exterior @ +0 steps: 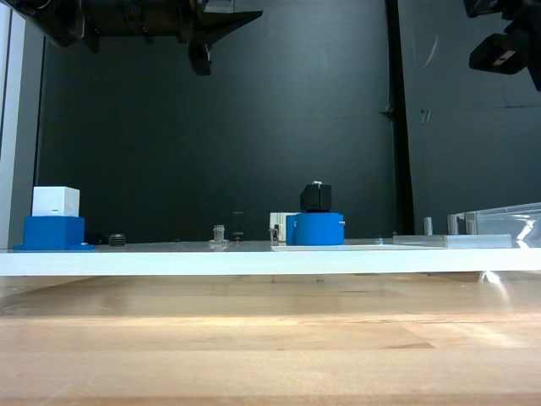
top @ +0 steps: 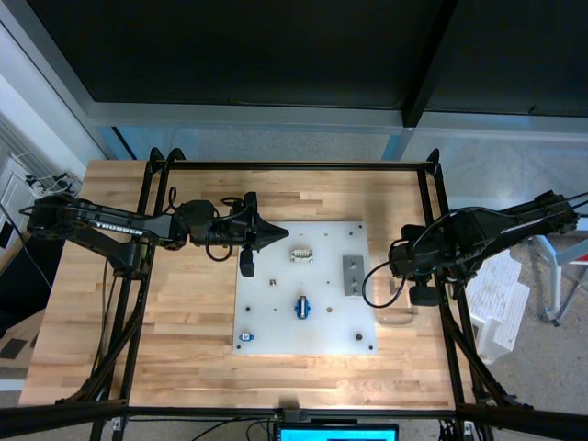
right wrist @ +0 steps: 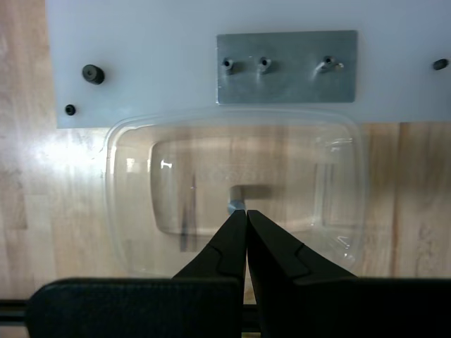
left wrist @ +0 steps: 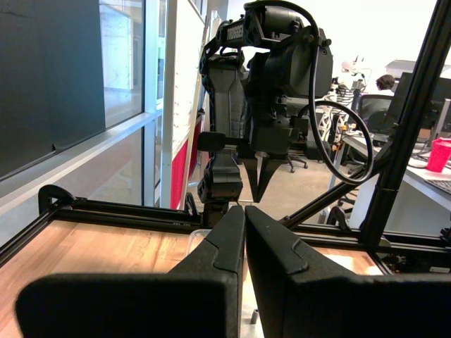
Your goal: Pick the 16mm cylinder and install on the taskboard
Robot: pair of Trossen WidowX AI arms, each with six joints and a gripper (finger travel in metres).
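The taskboard (top: 276, 317) lies flat on the wooden table (top: 184, 322), carrying 1 blue fitting (top: 301, 308) near its middle, 1 beige connector (top: 301, 254) toward its far edge and 1 grey metal block (right wrist: 285, 67) with 3 small pegs along its right side. Just off the taskboard's right edge, touching or nearly touching it, sits a clear plastic tray (right wrist: 338, 211). The right gripper (right wrist: 245, 211) hangs high above that tray, beside the taskboard rather than over it, pointing straight down with its 2 fingers pressed together. The 16mm cylinder (right wrist: 235, 206) shows as a tiny silver-grey speck right at those fingertips, off the taskboard and over the tray's middle. I cannot tell whether it is pinched between the tips or lying on the tray floor beneath them. The left gripper (left wrist: 244, 208) is held well above the taskboard's far-left part, lying level and pointing across the taskboard toward the right arm, its 2 fingers closed against each other with nothing between them.
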